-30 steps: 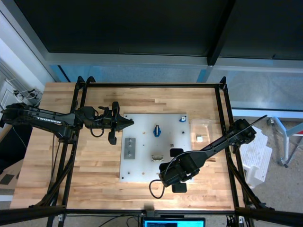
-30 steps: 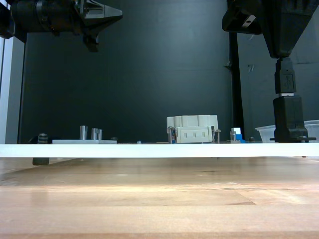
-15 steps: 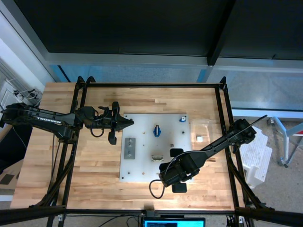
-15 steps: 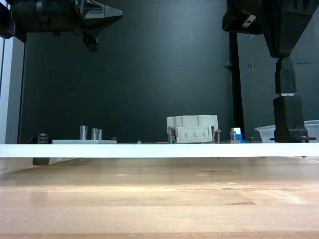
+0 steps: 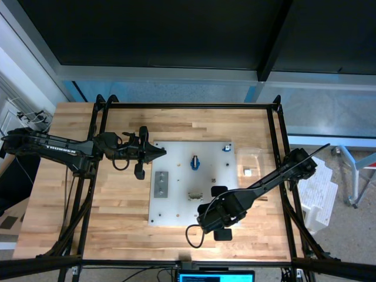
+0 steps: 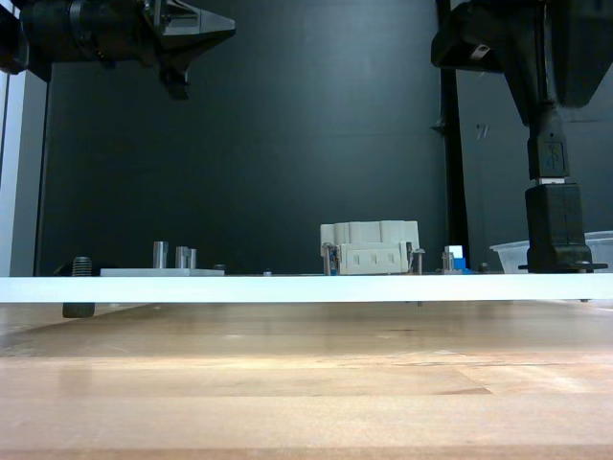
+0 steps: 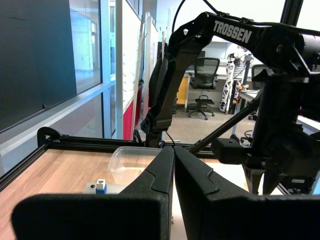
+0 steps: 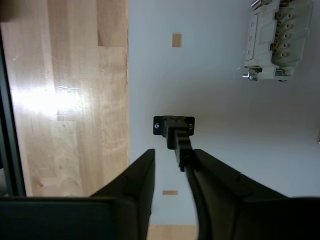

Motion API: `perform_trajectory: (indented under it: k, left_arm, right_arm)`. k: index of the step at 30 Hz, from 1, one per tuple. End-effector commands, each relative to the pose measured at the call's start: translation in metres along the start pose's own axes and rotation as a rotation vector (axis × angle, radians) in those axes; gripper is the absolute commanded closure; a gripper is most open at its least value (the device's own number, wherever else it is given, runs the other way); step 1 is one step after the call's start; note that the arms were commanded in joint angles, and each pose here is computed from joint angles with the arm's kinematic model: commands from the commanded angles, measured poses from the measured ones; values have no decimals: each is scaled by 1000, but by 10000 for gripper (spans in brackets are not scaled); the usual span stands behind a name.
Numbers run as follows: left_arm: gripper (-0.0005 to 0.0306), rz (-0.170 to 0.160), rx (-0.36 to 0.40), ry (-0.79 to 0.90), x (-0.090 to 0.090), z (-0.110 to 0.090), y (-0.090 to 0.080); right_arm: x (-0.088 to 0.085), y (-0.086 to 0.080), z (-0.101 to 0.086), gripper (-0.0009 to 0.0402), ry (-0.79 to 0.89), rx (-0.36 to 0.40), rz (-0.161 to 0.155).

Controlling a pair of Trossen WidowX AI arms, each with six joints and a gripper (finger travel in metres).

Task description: Pick the USB connector and install on taskboard

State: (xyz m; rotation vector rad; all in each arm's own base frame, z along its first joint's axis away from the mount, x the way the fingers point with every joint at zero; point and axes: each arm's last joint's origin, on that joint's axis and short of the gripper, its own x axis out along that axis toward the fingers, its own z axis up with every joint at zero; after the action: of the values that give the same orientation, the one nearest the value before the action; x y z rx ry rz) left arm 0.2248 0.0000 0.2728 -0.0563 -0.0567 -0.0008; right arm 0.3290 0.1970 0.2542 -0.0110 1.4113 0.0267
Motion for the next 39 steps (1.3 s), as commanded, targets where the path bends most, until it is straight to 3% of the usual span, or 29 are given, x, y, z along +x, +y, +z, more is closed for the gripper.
perform_trajectory:
  k: [1, 6, 12, 18, 33, 39]
  left_arm:
    - [300, 0, 0, 0, 0, 0, 0]
    - [300, 0, 0, -1, 0, 0, 0]
    - [300, 0, 0, -1, 0, 0, 0]
    - [300, 0, 0, 0, 0, 0, 0]
    - [300, 0, 0, 0, 0, 0, 0]
    - [300, 0, 0, 0, 0, 0, 0]
  right_arm:
    - [-8, -1, 1, 242, -27, 4, -2]
    - [-16, -3, -1, 193, -46, 6, 8]
    - [-39, -8, -8, 159, -92, 13, 35]
    - [-54, -13, -16, 157, -101, 12, 42]
    - [-56, -12, -17, 157, -104, 2, 44]
    - [-75, -19, -23, 157, -153, 4, 69]
